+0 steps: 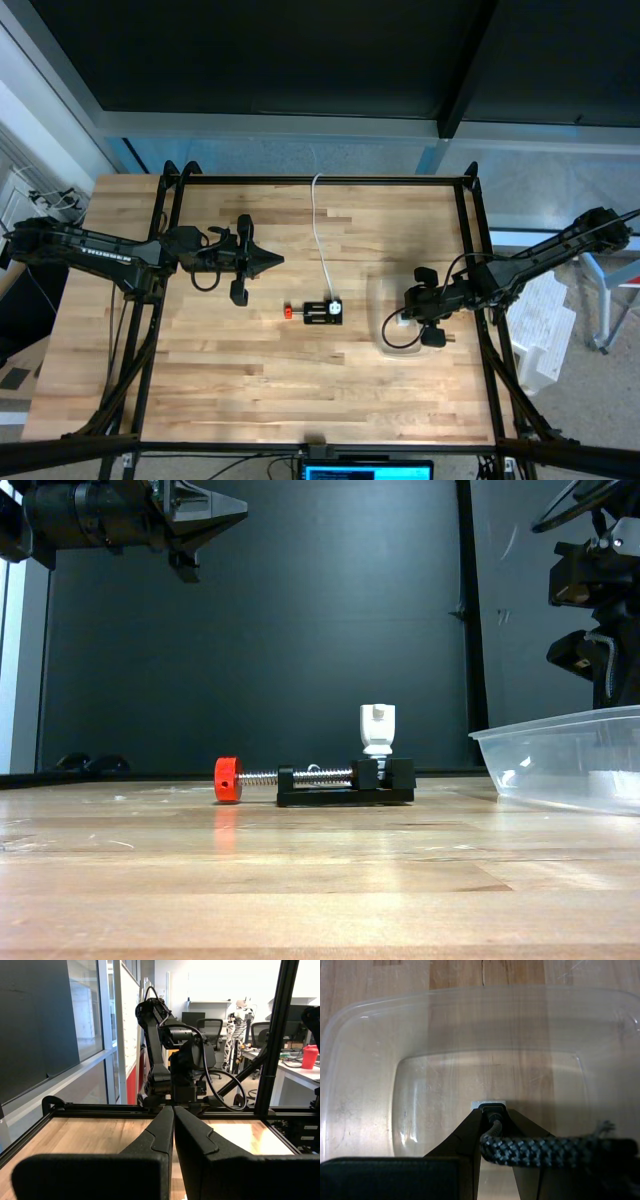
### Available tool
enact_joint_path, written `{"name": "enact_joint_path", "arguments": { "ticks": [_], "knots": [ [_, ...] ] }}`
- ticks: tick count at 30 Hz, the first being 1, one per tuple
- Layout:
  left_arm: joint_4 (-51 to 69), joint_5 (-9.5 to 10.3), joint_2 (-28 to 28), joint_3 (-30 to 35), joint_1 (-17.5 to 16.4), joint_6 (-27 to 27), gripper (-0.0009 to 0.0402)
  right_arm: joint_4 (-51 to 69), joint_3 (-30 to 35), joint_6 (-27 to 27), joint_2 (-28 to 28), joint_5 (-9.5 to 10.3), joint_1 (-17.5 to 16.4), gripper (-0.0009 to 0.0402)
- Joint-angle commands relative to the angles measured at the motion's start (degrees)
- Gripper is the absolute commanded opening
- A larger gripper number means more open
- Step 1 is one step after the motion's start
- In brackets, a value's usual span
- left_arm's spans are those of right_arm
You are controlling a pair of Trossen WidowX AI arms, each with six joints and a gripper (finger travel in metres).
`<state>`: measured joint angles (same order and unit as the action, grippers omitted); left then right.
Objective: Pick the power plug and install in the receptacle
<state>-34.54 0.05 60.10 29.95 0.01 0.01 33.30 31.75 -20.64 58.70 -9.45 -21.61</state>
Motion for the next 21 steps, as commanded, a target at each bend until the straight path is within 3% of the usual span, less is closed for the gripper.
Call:
{"name": "enact_joint_path", "arguments": {
  "ticks": [1,16,21],
  "knots": [
    [0.0,-0.02,0.0,0.0,0.0,0.0,0.0,1.7,1.9,0.1,-0.7,0.0,0.0,0.0],
    [0.0,-0.02,0.0,0.0,0.0,0.0,0.0,13.2,13.1,2.1,-1.6,-0.07,0.0,0.0],
    [0.0,-0.02,0.0,0.0,0.0,0.0,0.0,13.1,15.8,3.2,0.8,-0.04,0.9,0.0]
  ]
}}
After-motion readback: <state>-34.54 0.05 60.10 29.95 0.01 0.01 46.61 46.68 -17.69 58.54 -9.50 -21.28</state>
